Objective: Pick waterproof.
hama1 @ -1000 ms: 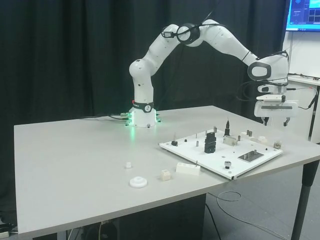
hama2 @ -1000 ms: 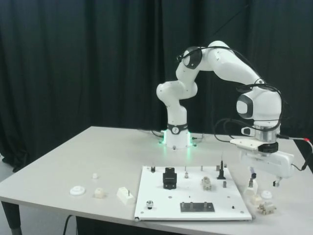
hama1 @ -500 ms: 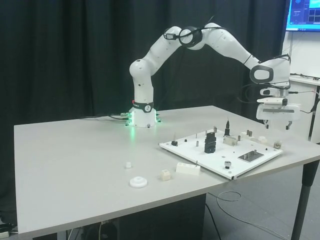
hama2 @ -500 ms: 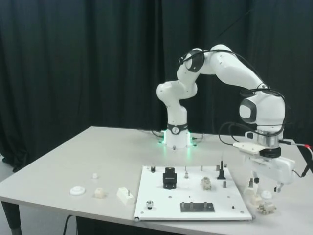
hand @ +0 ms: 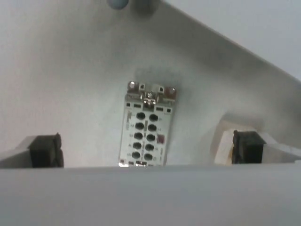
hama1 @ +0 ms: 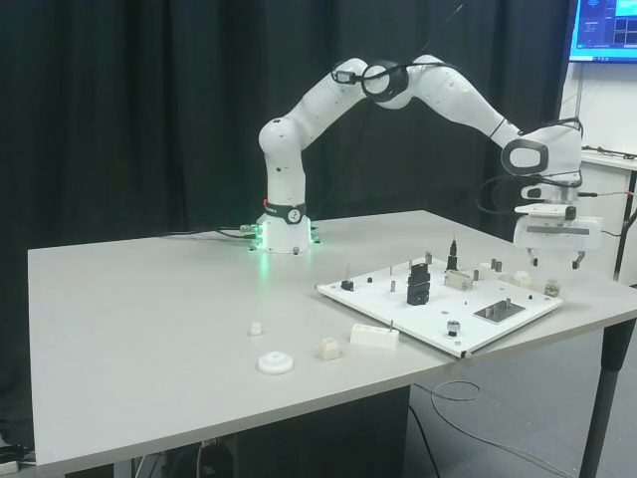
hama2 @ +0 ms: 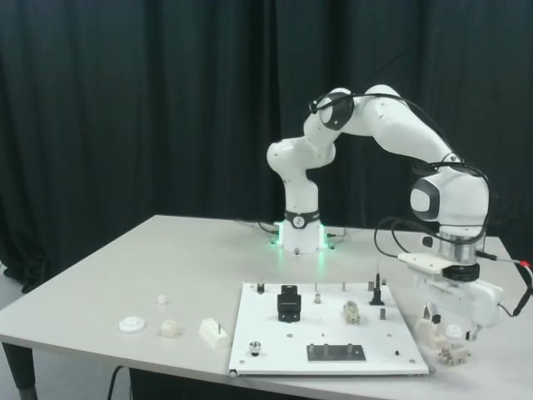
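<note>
- Table (hama1: 149, 299): grey, fills the lower half of both room views.
- Arm (hama2: 379, 108): white, base lit green at centre of the second room view, reaching over to the right side of the frame.
- Board (hama2: 275, 350): white, lower centre of the second room view, carrying small black and grey fixtures. Black block (hama2: 288, 302) on its upper left part.
- Gripper (hama2: 450, 323): lower right of the second room view, low over the table just right of the board's edge; at the right edge of the first room view (hama1: 553, 261). Fingers spread apart, holding nothing; in the wrist view one black fingertip (hand: 46, 150) is at the left, the other at the right, with a wide gap between.
- Connector (hand: 147, 125): the waterproof part as far as I can tell, white and grey with two rows of dark holes. Centre of the wrist view, flat on the table, between the fingertips and touching neither. In the second room view it's the small piece at lower right (hama2: 452, 356), off the board, just under the gripper.
- Loose white parts at lower left of the second room view: block (hama2: 213, 332), cube (hama2: 170, 328), gear (hama2: 131, 324), small cap (hama2: 161, 298).
</note>
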Available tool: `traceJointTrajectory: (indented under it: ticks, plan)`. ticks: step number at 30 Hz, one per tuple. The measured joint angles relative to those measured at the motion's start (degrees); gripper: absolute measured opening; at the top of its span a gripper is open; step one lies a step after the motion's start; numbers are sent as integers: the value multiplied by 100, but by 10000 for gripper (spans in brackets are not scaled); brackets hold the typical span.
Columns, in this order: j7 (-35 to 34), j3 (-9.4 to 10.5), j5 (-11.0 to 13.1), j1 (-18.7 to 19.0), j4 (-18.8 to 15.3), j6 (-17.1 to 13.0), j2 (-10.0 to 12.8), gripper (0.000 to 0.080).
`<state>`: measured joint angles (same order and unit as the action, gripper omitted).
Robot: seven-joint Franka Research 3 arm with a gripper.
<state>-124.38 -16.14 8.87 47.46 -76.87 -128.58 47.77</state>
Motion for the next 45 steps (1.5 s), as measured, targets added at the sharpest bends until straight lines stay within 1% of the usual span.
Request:
traceJointTrajectory:
  ticks: [4, 10, 16, 23, 35, 45]
  plan:
    - [1, -67, 28, 32, 125, 51, 121, 800]
    - [1, -89, 101, 37, 291, 121, 267, 800]
    - [3, -115, 196, 37, 421, 214, 373, 800]
    - [22, -160, 251, 37, 526, 275, 479, 800]
    - [75, -186, 427, 36, 683, 290, 672, 800]
    - [103, -186, 442, 38, 825, 290, 842, 800]
